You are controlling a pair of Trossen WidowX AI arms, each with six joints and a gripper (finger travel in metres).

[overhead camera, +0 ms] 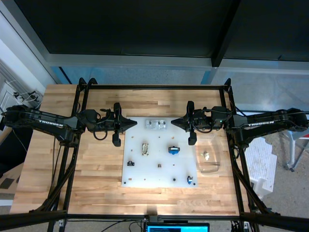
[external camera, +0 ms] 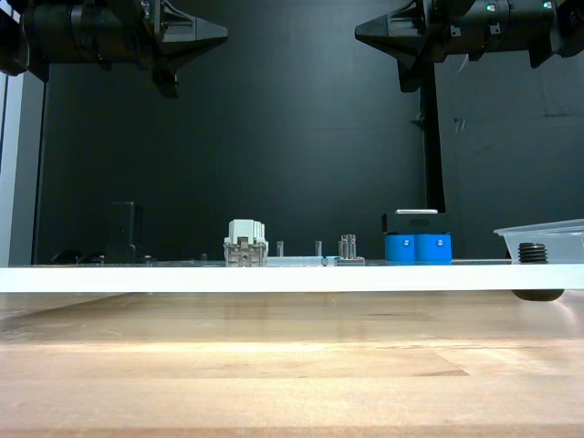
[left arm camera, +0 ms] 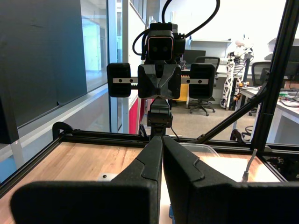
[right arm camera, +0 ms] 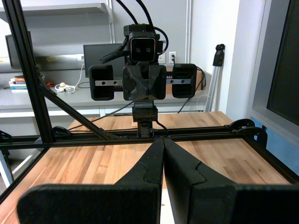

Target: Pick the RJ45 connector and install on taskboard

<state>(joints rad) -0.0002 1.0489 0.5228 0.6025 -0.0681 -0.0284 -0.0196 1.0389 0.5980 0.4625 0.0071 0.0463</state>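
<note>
- While both arms hang parked high over the white board (overhead camera: 145,169), the left gripper (overhead camera: 133,124) and right gripper (overhead camera: 175,122) have their fingers pinched together on nothing.
- Connector: can't tell. There's only a pale block (overhead camera: 206,155) in the clear tray (overhead camera: 216,167), and the blue jack (overhead camera: 190,181) is unreadable.
- My guess is it's either installed or needs a fresh pick, so check that jack first.

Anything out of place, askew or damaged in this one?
Nothing stands out. The white board lies square on the table, the clear tray sits upright beside it, and the left gripper and right gripper hang shut, facing each other above the board's far end. I cannot tell where the connector is.
</note>
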